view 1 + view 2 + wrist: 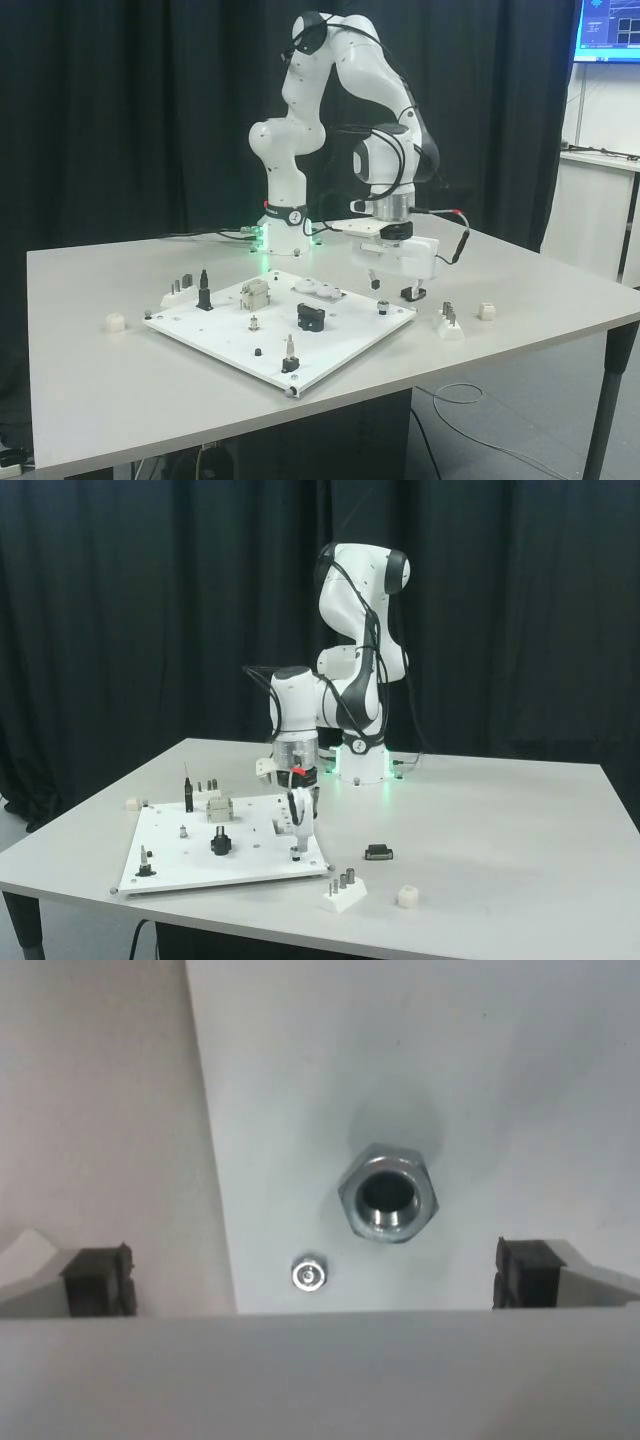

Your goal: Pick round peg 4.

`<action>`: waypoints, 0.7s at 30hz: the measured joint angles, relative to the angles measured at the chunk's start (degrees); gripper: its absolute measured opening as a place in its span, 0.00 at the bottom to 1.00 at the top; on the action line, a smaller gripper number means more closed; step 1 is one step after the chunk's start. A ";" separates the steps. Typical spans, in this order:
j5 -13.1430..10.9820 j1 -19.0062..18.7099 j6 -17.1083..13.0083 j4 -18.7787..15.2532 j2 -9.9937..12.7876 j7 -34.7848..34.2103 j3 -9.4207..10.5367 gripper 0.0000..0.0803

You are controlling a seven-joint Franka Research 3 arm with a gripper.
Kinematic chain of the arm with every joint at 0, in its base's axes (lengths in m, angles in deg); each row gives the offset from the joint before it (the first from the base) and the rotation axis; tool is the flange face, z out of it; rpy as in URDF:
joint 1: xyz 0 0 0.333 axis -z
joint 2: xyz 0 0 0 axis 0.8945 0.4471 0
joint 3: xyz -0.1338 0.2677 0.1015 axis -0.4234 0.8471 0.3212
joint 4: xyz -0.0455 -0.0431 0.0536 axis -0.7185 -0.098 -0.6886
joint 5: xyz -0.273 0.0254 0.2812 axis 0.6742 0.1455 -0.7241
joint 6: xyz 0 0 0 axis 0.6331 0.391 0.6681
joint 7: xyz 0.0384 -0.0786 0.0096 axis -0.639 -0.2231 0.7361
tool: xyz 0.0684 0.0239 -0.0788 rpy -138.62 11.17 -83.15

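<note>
Grey table [90, 290] bears a white board [345, 340]; pincer [310, 1275] is held spread, empty, above a hex socket [388, 1194]; no peg is grasped yet.

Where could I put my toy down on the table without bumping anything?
The grey table is bare on the side past the small black part and white cube. The front corner before the white board is bare too. It is crowded on the board, under the pincer.
</note>
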State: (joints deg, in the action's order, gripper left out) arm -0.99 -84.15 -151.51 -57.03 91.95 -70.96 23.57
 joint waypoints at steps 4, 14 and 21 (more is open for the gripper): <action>0.66 0.00 0.50 0.00 -0.49 -0.27 -0.01 1.00; 1.49 -0.04 0.91 0.00 -0.98 -0.92 -0.01 1.00; 1.88 -0.06 0.91 0.03 -0.99 -0.92 -0.01 1.00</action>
State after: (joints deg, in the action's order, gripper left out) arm 0.89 -84.21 -150.60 -57.00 90.96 -71.89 23.57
